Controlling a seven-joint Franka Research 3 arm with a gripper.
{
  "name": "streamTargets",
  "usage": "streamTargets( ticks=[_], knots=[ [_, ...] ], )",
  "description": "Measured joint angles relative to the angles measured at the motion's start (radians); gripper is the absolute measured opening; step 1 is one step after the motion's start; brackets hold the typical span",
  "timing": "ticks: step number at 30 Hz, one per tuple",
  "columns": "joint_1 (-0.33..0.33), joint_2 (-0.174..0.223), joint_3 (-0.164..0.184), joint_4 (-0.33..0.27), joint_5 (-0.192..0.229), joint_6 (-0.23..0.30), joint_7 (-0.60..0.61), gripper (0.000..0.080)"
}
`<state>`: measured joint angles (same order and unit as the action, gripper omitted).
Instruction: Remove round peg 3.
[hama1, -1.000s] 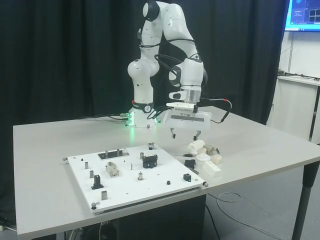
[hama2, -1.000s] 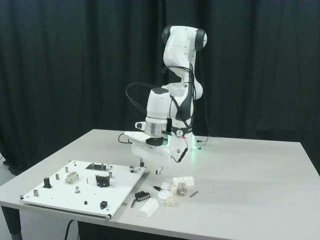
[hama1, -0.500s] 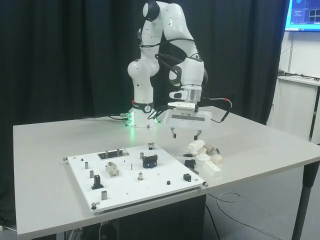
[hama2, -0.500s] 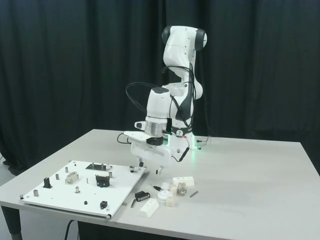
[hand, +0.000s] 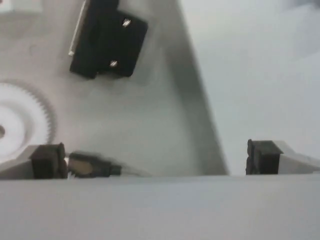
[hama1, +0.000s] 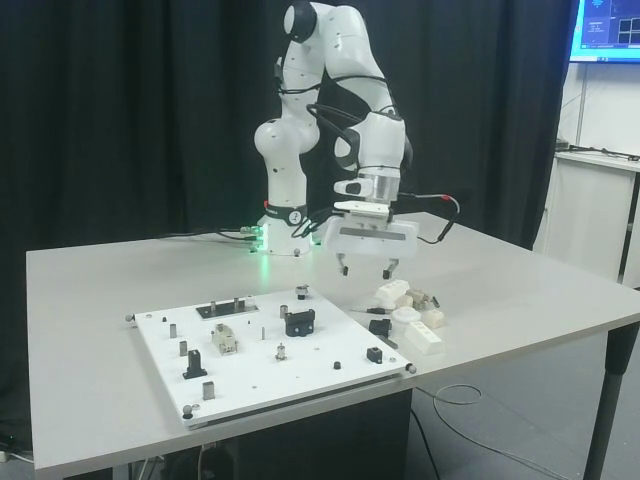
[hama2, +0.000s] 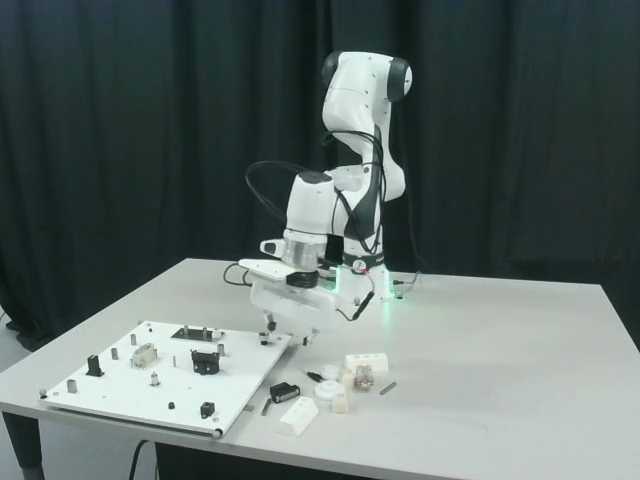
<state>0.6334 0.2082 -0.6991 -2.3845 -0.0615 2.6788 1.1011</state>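
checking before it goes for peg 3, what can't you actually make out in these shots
- Which of the small posts on the white board is round peg 3: too small in both room views.
- The white gear: cut off by the wrist view's edge.
- The board: out of the wrist view.
- The claw is open, nothing between its fingers.

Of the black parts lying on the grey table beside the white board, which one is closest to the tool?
The black block lying off the board's corner, beside the white gear. The wrist view shows it below the open tool; other black parts sit on the board.
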Motion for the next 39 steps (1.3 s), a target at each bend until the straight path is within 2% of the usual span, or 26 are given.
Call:
streamTargets(
  ticks=[6, 12, 23, 39],
  knots=[
    [-0.046, -0.002, 0.000, 0.021, -0.046, -0.008, -0.018, 0.0800],
    [-0.107, -0.012, 0.000, 0.041, -0.071, -0.022, -0.079, 0.0800],
    [-0.236, -0.028, -0.001, 0.080, -0.071, -0.048, -0.297, 0.0800],
    [-0.401, -0.029, -0.003, 0.151, -0.061, -0.085, -0.440, 0.0800]
  ],
)
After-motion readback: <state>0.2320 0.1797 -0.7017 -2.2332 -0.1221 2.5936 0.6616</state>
